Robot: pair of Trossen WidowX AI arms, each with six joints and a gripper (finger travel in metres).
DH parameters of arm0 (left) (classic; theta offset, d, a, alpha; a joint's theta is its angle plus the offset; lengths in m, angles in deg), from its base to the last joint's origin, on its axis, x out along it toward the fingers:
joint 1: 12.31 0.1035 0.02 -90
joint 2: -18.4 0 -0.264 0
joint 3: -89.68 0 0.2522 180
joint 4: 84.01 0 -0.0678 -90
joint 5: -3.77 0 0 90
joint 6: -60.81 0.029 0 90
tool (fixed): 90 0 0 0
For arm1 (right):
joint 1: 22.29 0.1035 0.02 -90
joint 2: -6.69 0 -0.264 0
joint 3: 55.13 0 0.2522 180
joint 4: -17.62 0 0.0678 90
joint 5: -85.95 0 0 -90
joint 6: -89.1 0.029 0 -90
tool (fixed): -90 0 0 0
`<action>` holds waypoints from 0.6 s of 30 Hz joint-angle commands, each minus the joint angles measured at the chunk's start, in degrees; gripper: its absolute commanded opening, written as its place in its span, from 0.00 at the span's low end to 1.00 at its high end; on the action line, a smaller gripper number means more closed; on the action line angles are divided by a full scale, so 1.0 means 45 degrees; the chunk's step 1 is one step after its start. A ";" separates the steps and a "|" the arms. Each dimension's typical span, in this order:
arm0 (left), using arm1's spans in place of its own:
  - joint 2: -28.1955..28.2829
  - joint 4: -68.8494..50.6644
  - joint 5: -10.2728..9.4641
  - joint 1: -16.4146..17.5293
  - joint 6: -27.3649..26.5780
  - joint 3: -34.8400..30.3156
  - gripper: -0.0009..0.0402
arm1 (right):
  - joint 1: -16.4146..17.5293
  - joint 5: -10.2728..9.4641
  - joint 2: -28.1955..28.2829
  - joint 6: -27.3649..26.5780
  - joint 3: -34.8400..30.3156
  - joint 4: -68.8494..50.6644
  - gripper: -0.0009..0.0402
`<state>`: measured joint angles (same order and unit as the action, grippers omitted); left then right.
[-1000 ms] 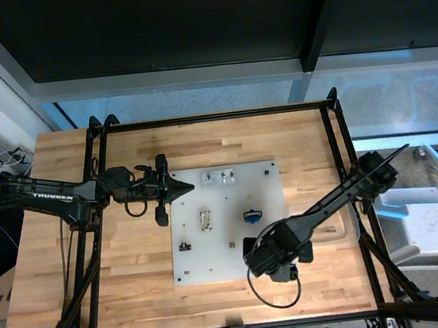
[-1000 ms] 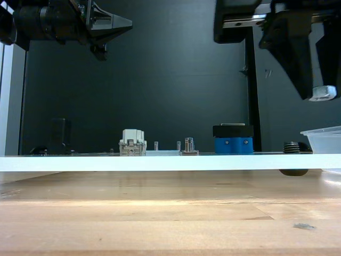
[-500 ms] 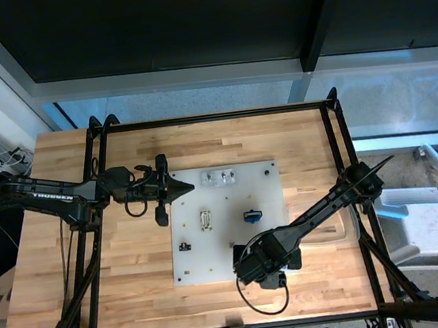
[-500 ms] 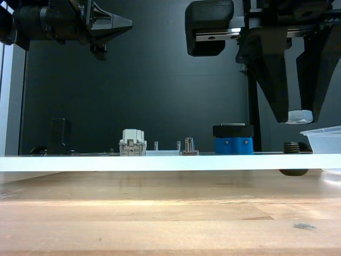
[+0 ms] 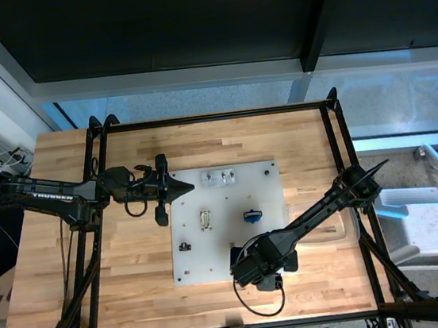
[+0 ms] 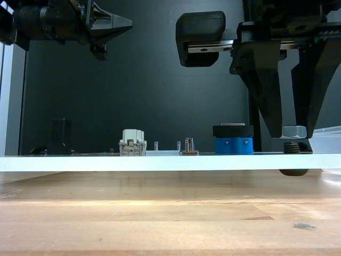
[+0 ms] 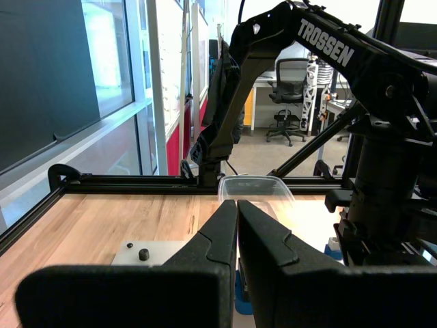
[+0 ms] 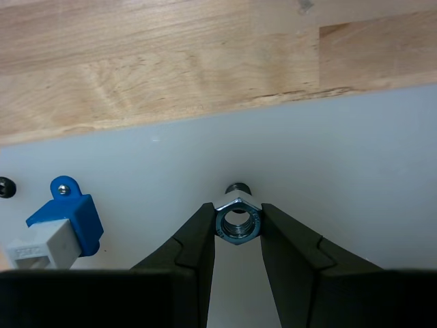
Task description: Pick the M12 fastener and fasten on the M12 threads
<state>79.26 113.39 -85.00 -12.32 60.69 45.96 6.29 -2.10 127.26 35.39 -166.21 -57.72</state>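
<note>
Right gripper [image 6: 293,133] points straight down over the near right edge of the white board [image 5: 207,265], its fingers closed on a small silver nut [image 8: 237,222]. The nut hangs just above the short black stud [image 6: 291,148], with a thin gap between them. Left gripper [image 7: 237,212], fingers pressed together and empty, hovers high over the board's far left edge.

black left gripper [image 5: 192,187], right gripper [image 8: 237,208], trossen lettering [image 7: 334,44]
</note>
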 commanded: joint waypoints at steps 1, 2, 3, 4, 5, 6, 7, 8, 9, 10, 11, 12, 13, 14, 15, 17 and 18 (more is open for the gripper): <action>0.0000 0.0000 0.0005 0.0000 0.0005 0.0000 0.02 | -0.0019 0.0000 -0.0005 -0.0194 0.0024 0.0102 0.02; 0.0000 0.0005 0.0005 0.0005 0.0005 0.0000 0.02 | -0.0024 0.0000 -0.0005 -0.0194 0.0044 0.0141 0.02; 0.0000 0.0000 0.0005 0.0005 0.0005 0.0000 0.02 | -0.0024 0.0000 -0.0005 -0.0194 0.0078 0.0189 0.02; 0.0000 0.0005 0.0005 0.0000 0.0005 0.0000 0.02 | -0.0029 0.0000 -0.0005 -0.0194 0.0097 0.0209 0.02; 0.0000 0.0000 0.0005 0.0000 0.0005 0.0000 0.02 | -0.0034 -0.0005 -0.0005 -0.0194 0.0102 0.0214 0.02; 0.0000 0.0005 0.0005 0.0005 0.0005 0.0000 0.02 | -0.0039 -0.0005 0.0000 -0.0194 0.0102 0.0223 0.02; 0.0000 0.0005 0.0005 0.0005 0.0005 0.0000 0.02 | -0.0044 -0.0005 0.0097 -0.0194 0.0102 0.0243 0.02; 0.0000 0.0005 0.0005 0.0000 0.0005 0.0000 0.02 | -0.0044 0.0000 0.0175 -0.0194 0.0102 0.0243 0.02; 0.0000 0.0005 0.0005 0.0000 0.0005 0.0000 0.02 | -0.0049 -0.0015 0.0170 -0.0185 0.0102 0.0214 0.02; 0.0000 0.0005 0.0005 0.0005 0.0005 0.0000 0.02 | -0.0049 -0.0034 0.0199 -0.0185 0.0107 0.0243 0.02; 0.0000 0.0000 0.0005 0.0005 0.0005 0.0000 0.02 | -0.0049 -0.0029 0.0316 -0.0189 0.0102 0.0330 0.02; 0.0000 0.0005 0.0005 0.0000 0.0005 0.0000 0.02 | -0.0049 -0.0015 0.0350 -0.0189 0.0102 0.0374 0.02; 0.0000 0.0005 0.0005 0.0000 0.0005 0.0000 0.02 | -0.0049 -0.0049 0.0350 -0.0185 0.0102 0.0374 0.02; 0.0000 0.0005 0.0005 0.0000 0.0005 0.0000 0.02 | -0.0049 -0.0044 0.0350 -0.0185 0.0102 0.0374 0.02; 0.0000 0.0005 0.0005 0.0005 0.0005 0.0000 0.02 | -0.0049 -0.0049 0.0393 -0.0185 0.0107 0.0389 0.02; 0.0000 0.0000 0.0005 0.0000 0.0005 0.0000 0.02 | -0.0049 -0.0053 0.0398 -0.0185 0.0107 0.0389 0.02; 0.0000 0.0000 0.0005 0.0005 0.0005 0.0000 0.02 | -0.0049 -0.0049 0.0398 -0.0185 0.0107 0.0389 0.02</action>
<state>79.24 113.39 -85.00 -12.32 60.71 45.99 6.07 -2.34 128.79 34.51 -165.86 -56.26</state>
